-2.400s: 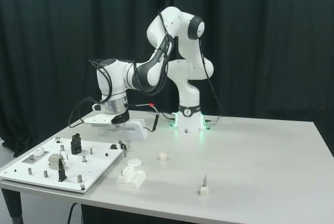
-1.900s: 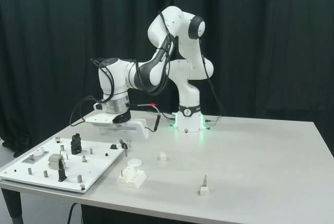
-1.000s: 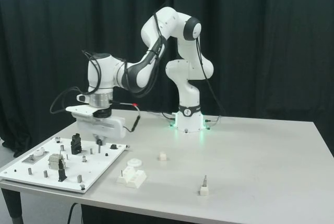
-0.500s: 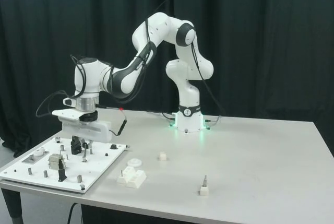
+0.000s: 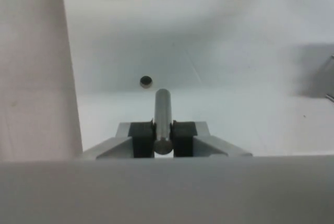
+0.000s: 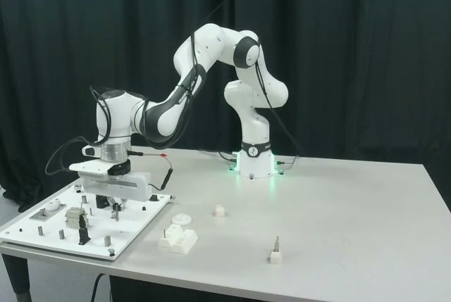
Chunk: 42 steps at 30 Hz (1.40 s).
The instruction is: Insert round peg 2.
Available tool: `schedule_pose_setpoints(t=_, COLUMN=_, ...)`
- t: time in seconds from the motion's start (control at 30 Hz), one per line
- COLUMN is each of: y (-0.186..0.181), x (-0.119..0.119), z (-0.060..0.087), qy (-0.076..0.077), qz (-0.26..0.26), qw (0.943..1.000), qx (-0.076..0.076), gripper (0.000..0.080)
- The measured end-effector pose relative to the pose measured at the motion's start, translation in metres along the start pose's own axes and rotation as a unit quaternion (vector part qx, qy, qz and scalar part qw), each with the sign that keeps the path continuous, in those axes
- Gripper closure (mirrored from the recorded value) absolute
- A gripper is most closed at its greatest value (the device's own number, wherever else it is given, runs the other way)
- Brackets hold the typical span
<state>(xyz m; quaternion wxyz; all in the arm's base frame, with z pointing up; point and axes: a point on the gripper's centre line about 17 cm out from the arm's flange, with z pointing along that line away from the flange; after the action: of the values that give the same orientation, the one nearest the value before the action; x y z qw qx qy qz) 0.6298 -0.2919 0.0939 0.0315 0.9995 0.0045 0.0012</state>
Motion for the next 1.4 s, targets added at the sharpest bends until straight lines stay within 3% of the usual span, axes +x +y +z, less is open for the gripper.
schedule_pose_setpoints(t=0.63, y=-0.005, x=-0.009, z=0.024, qy=-0.012, qz=-0.015, qw=0.9996, qx=0.019, gripper=0.0728)
schedule_pose_setpoints(t=1.4, y=-0.009, x=-0.002, z=0.032, qy=-0.014, qz=-0.009, qw=0.9992, qx=0.038, gripper=0.0729)
